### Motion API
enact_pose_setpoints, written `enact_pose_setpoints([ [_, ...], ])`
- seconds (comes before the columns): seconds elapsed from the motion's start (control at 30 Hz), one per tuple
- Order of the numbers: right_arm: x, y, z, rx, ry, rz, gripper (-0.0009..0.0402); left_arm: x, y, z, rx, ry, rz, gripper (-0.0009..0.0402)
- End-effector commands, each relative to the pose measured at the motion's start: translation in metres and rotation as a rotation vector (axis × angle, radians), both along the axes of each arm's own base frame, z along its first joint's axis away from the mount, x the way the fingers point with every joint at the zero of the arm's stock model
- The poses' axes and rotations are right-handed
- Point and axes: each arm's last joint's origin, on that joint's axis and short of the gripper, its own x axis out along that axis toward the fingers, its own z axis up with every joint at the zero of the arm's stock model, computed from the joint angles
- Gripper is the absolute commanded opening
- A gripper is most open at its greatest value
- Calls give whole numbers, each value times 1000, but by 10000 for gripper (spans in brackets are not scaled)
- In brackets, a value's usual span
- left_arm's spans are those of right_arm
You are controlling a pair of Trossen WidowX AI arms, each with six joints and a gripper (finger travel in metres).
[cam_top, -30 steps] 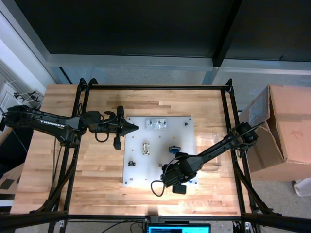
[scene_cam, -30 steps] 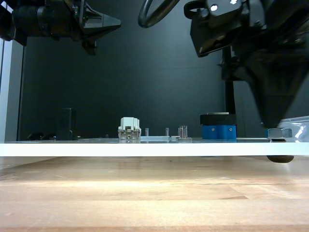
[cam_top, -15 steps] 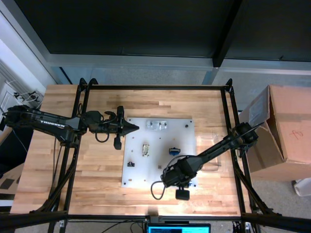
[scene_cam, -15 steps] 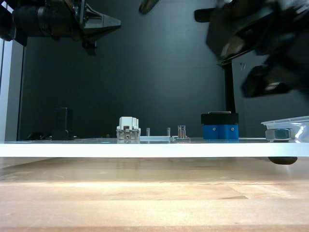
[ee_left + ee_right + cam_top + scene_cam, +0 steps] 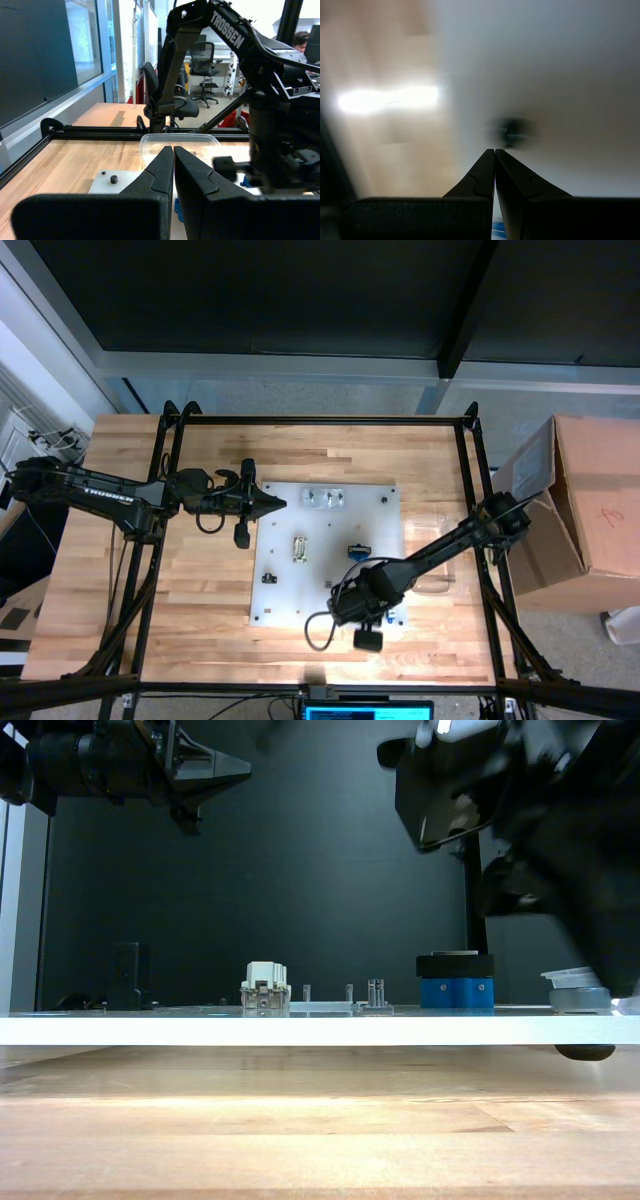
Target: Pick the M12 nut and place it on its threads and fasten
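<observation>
I'm working in a robotics lab inside an office space: a wooden table (image 5: 200,590) caged by a black frame (image 5: 320,421), a cardboard box (image 5: 585,510) at the high view's right edge, and, from the left wrist camera, office chairs (image 5: 212,52) and tall glass panels (image 5: 82,40).

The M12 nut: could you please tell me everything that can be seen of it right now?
The nut is small, silver-grey and flat-topped, sitting level and low on the white board near its near right edge, apparently on its stud, no ribs showing below. The high view hides it under the right arm. Nothing grips it: the right gripper hangs close over it, shut and empty; contact I cannot tell. The left gripper, shut, is high by the board's far left edge.
</observation>
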Motion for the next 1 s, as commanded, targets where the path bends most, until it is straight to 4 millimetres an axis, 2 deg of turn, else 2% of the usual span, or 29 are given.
enact_pose_setpoints([
  [0.03,-1,1,0,41,20,26,0,0,0,0,0,3,0,0],
  [0.17,-2,0,1,23,31,35,0,0,0,0,0,-2,0,0],
  [0.37,-7,-8,2,-170,33,8,0,0,0,-1,0,4,1,0],
  [0.57,-3,-9,3,-230,-25,-35,0,0,0,-1,0,4,1,0],
  [0.67,0,-6,3,-187,-39,-42,0,0,0,-1,0,4,1,0],
  [0.83,-3,1,3,59,64,43,0,0,0,-1,0,4,0,0],
  [1.0,-5,0,3,48,79,54,0,0,0,-1,0,3,0,0],
])
